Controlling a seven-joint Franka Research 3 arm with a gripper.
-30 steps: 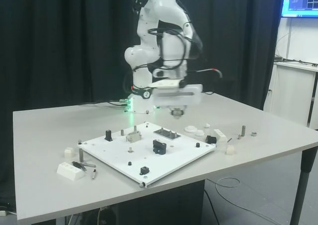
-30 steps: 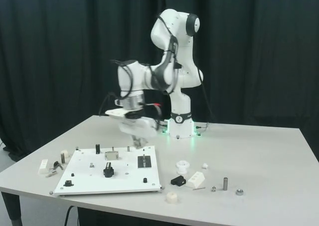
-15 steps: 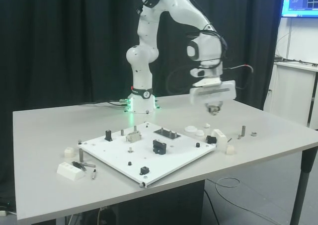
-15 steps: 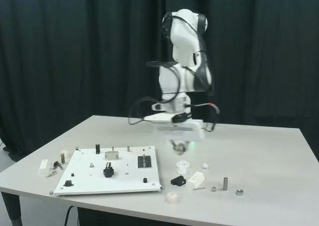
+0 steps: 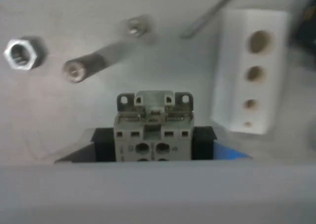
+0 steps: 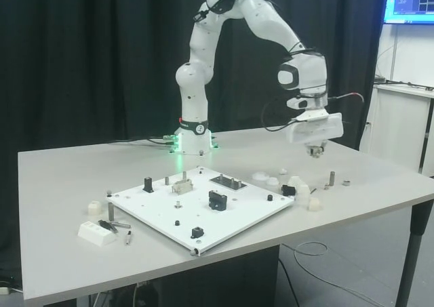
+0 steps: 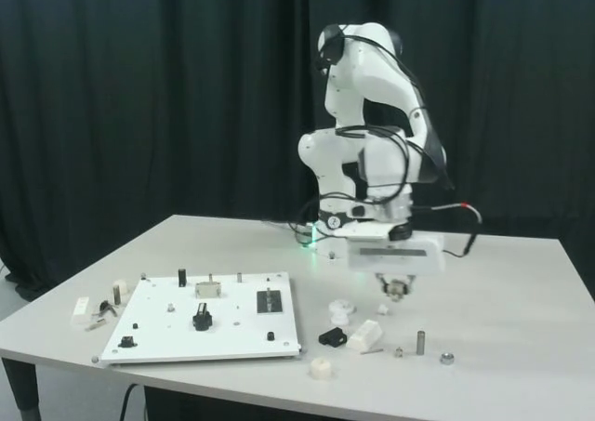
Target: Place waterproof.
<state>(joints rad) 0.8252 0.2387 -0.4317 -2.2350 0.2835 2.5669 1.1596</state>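
Wrist view shows the gripper [image 5: 154, 116] clenched on the grey waterproof plug [image 5: 154, 130], long side hanging straight down above the table [image 5: 74, 130]

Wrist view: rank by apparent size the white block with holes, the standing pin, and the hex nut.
1. White block with holes, clearly largest.
2. Standing pin, long but thin.
3. Hex nut, smallest.
The pin stands toward the camera, so its look may mislead.
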